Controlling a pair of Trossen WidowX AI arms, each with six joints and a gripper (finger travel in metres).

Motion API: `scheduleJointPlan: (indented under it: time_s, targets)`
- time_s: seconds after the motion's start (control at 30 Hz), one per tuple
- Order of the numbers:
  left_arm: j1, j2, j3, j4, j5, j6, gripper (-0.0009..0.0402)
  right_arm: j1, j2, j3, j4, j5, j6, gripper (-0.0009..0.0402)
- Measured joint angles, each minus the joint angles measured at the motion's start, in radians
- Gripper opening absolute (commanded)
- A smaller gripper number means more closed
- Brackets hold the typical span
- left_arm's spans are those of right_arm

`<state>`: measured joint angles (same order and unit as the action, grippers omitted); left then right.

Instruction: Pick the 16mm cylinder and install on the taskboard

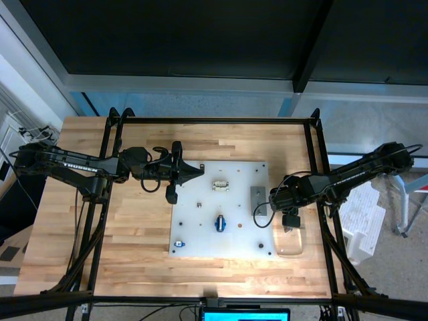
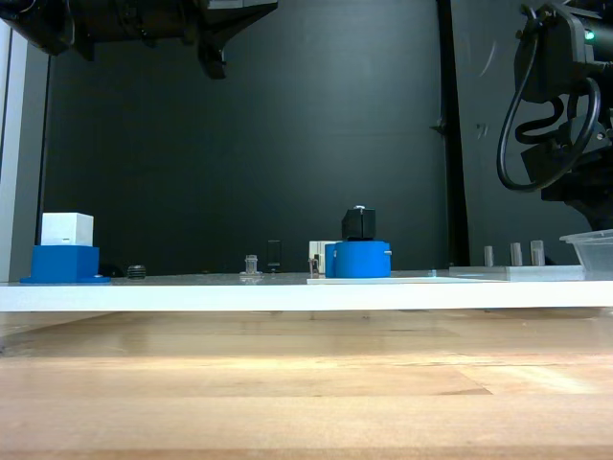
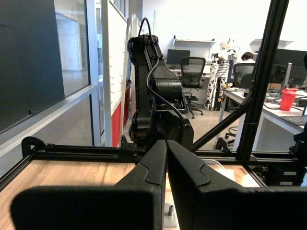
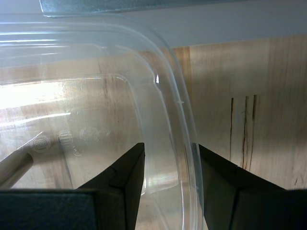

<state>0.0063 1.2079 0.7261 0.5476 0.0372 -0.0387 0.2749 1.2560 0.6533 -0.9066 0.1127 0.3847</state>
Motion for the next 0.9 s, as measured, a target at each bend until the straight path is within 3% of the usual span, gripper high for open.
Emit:
scheduleJointPlan:
  time_s: [0.67, 0.9]
  targets:
    - [0.0, 0.0, 0.0, 0.0, 0.0, 0.0, 0.0001, 0.0, 0.0, 0.002, -0.003, 0.0, 0.0, 0.0143]
    - [0.0, 0.0, 0.0, 0.0, 0.0, 0.0, 0.0001, 0.0, -0.012, 0.079, -0.12, 0.0, 0.001, 0.0175]
